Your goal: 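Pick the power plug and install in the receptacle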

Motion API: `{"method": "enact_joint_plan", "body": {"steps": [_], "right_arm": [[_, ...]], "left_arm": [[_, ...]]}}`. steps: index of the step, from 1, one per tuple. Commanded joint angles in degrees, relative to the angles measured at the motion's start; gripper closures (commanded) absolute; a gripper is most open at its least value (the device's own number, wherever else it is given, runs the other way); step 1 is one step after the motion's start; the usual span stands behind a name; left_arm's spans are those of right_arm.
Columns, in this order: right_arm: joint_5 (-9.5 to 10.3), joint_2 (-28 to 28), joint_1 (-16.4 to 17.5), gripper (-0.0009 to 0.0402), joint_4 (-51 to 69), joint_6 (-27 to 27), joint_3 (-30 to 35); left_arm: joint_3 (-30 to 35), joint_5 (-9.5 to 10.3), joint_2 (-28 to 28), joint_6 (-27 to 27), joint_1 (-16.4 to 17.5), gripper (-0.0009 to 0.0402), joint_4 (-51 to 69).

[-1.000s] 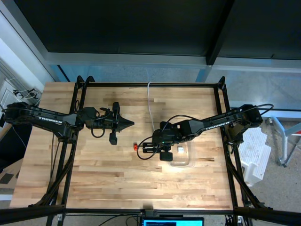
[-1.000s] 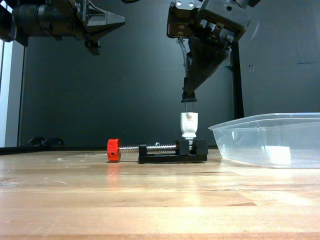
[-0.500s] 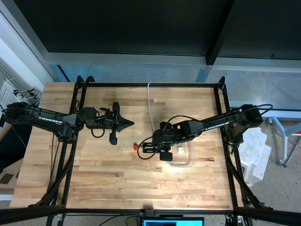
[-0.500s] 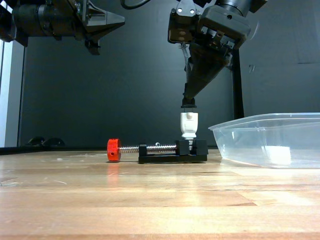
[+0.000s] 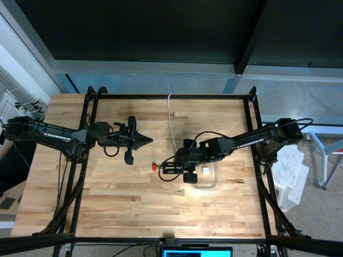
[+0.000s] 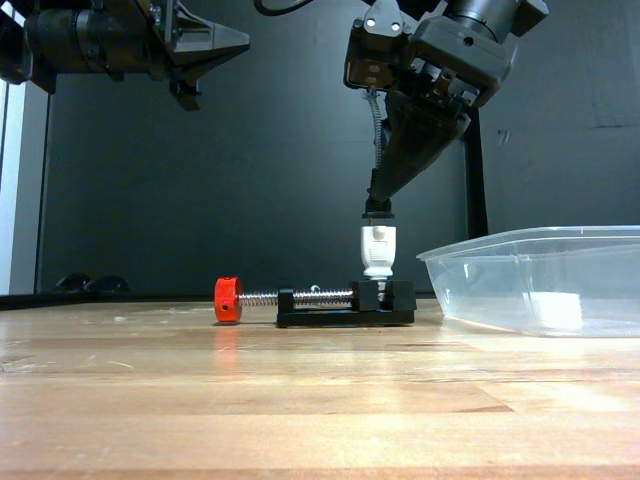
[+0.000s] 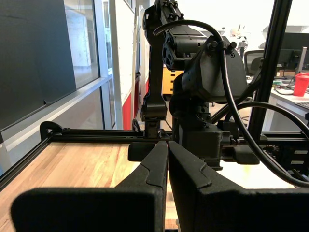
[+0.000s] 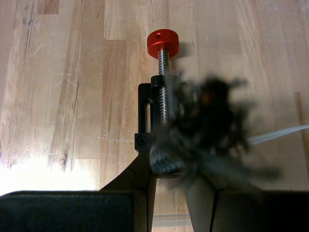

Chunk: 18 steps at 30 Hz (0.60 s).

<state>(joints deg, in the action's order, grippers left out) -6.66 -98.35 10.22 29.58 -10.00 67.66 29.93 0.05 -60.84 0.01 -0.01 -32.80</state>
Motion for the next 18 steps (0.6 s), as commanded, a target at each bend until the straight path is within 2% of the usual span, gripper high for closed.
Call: {"method": "enact_joint_plan", "body": {"steps": [1, 18], "right_arm": [[0.26, -0.3, 0.0, 0.0393, -0.8, -0.1, -1.8], [0.26, 0.4, -0.3, 0.0391, -3.7, -0.1, -3.6]], "left_arm": [[0.0, -0.02, 0.0, 0.0, 0.0, 0.0393, 0.0], [0.0, -0.02, 0.0, 0.0, 0.0, 0.0393, 0.0]]}}
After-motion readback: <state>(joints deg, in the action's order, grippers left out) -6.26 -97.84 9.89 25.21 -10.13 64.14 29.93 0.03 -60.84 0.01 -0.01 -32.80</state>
